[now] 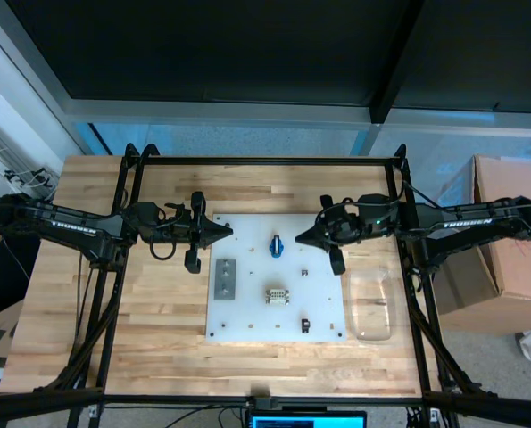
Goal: Remove the HAN10E connector from the taskboard and place in the container
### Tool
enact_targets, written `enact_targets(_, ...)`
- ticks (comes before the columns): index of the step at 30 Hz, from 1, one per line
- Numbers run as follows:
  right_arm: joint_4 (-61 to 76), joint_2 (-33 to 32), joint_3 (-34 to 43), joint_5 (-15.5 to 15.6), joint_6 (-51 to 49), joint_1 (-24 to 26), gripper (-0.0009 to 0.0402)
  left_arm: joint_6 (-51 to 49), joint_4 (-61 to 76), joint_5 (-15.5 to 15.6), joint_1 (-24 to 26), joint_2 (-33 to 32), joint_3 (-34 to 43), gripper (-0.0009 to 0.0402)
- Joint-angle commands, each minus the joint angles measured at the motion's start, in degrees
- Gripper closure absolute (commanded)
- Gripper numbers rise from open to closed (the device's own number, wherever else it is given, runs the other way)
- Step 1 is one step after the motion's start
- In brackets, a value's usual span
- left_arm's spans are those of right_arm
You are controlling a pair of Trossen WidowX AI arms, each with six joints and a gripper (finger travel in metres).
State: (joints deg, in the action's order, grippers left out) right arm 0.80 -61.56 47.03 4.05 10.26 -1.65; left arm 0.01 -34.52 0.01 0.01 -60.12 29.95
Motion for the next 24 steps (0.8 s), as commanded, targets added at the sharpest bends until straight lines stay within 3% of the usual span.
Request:
enact_targets(1,7.1,-3.1,4.5,-3.0,1.0,-2.8,0.0393,0.0,0.0,0.0,0.0,0.0,0.0,0.0393)
enact_targets(4,13.9,-6.5,9.0,-6.0,1.4,-5.6,0.0393,0.0,0.0,0.0,0.0,0.0,0.0,0.0393)
enact_targets(12,31.1,-17.4,22.4,-10.5,6.7,-11.2,0.0393,0.0,0.0,0.0,0.0,0.0,0.0,0.0393)
enact_targets(24,59.3,-36.0,46.6,-10.5,8.9,-14.5,0.0374,0.0,0.0,0.0,0.0,0.0,0.0,0.0393)
